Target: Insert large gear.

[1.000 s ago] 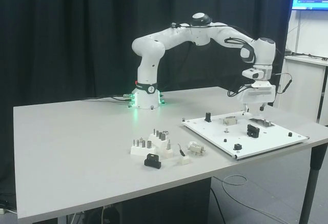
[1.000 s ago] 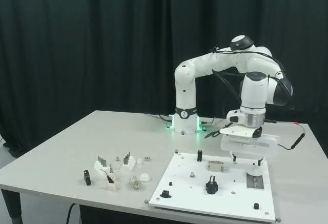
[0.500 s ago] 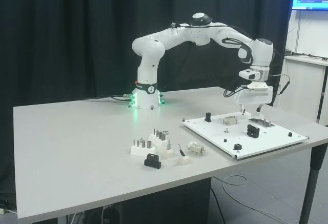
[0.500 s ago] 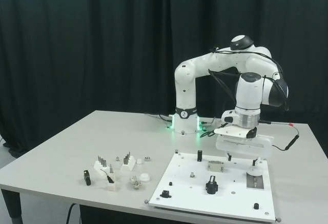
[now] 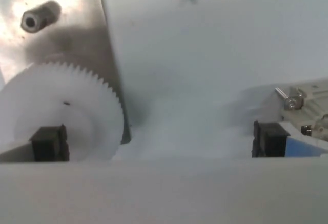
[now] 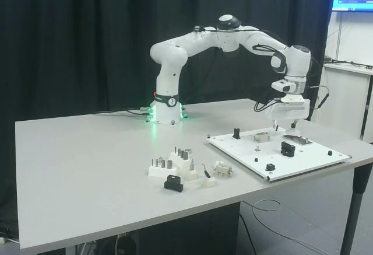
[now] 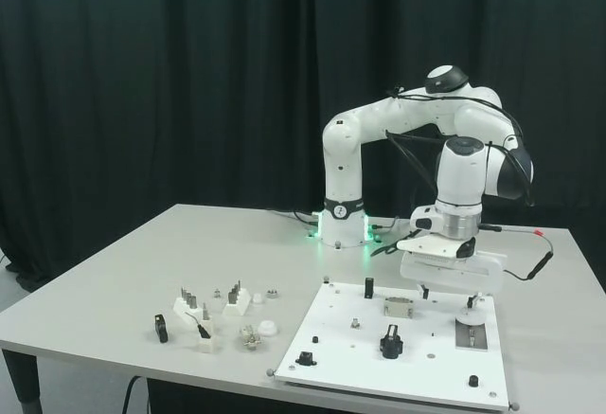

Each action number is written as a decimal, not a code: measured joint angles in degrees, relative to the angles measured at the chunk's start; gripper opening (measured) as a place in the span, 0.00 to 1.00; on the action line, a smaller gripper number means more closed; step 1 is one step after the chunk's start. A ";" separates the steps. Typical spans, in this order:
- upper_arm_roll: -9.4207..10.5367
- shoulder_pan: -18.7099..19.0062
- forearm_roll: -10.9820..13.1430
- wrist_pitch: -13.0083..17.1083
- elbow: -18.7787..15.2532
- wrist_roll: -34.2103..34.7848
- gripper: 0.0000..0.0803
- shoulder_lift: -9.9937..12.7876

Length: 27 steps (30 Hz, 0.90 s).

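Since the large gear (image 5: 61, 114) already sits flat on the metal plate (image 5: 72, 34) near its steel peg (image 5: 38, 18), the gripper (image 5: 159, 142) hangs just above with fingers spread wide and empty, one fingertip over the gear. The white board (image 7: 350, 357) carrying that plate lies on the grey table (image 6: 76, 167), black curtains behind

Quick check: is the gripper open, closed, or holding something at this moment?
Gripper: open, fingers spread wide, holding nothing; the large gear sits below on the board, one finger in front of it.
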 joint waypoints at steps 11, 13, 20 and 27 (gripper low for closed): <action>0.72 0.00 0.05 0.58 0.00 -0.03 1.00 0.00; 0.90 0.00 0.05 0.85 0.00 -0.03 1.00 0.00; 1.71 -0.06 0.06 1.75 -0.03 -0.04 1.00 0.02; 2.58 -0.07 0.06 3.14 -0.28 -0.13 1.00 0.02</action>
